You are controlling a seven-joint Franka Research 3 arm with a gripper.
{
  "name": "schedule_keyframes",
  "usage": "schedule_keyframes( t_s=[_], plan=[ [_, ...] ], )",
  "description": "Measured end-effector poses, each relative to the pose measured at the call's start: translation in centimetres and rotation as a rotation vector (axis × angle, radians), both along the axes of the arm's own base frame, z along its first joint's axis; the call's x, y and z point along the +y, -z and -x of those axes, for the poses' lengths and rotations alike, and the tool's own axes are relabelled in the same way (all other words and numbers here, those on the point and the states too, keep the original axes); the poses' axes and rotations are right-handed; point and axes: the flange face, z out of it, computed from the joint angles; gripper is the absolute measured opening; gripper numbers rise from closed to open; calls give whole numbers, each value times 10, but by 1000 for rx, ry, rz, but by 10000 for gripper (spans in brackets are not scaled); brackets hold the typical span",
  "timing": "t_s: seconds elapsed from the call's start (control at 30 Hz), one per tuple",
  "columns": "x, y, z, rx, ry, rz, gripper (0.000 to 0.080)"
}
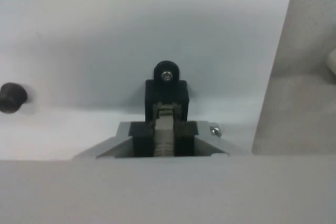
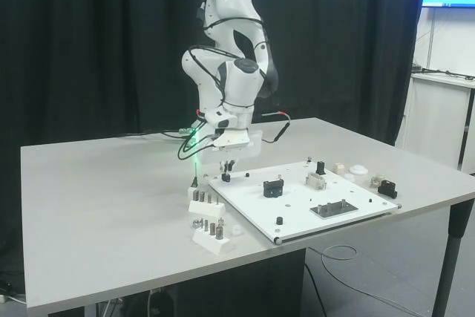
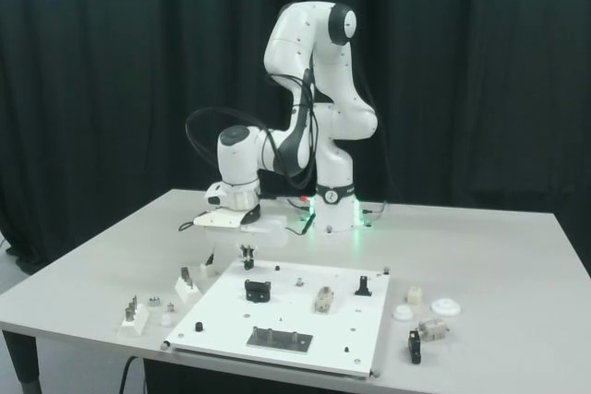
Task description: Insert Ethernet.
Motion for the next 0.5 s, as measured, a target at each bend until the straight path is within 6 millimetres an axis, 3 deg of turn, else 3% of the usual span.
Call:
schedule_keyframes(
  t_s=[0.5],
  plan=[
    [0, 0, 1, -7, 2, -1, 75]
  ],
)
